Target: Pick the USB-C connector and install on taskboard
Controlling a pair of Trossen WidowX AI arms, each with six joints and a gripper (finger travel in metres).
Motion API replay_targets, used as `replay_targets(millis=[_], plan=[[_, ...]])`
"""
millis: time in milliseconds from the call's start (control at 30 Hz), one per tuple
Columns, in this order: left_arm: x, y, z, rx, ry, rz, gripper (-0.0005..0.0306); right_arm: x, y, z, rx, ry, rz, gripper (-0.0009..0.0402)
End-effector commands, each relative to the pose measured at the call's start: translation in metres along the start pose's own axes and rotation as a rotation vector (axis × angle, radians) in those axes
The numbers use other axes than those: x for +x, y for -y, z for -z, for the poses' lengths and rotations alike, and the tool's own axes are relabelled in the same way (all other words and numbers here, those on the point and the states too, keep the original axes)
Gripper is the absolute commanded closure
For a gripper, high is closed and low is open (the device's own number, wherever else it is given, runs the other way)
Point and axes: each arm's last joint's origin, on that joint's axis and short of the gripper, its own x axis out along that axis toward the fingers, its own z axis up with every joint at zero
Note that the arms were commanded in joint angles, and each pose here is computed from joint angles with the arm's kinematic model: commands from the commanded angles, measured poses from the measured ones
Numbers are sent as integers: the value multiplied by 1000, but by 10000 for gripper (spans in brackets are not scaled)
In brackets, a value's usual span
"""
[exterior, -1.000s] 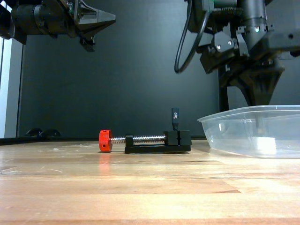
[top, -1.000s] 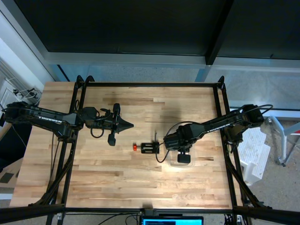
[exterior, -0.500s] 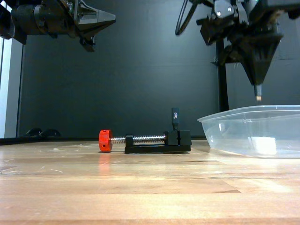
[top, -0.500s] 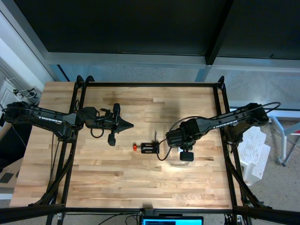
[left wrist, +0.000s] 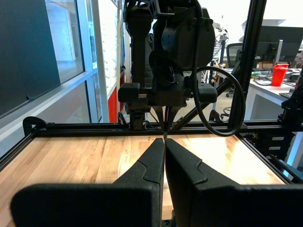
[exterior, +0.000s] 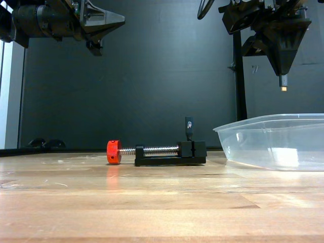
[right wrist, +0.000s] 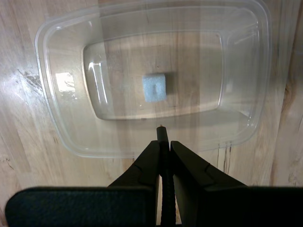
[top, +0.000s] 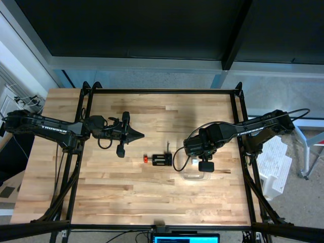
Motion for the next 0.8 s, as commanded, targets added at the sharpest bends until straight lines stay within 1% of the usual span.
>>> replay_targets(millis=[33, 200, 367, 433, 533, 800], plan=[[0, 0, 0, 0, 0, 0, 300, 2, 0, -1, -14, 0, 1, 393], [0, 0, 0, 0, 0, 0, 300, 7, -1, -8, -23, 15, -3, 393], [0, 0, 0, 0, 0, 0, 300, 13, 0, -20, -34, 4, 9, 393], [0, 0, 0, 0, 0, 0, 300, 14, 0, -27, -29, 6, 27, 393], [0, 0, 0, 0, 0, 0, 300, 15, -1, -39, -18, 7, 20, 393], [0, 0, 0, 0, 0, 0, 300, 17, -4, -77, 1, 8, 21, 393]])
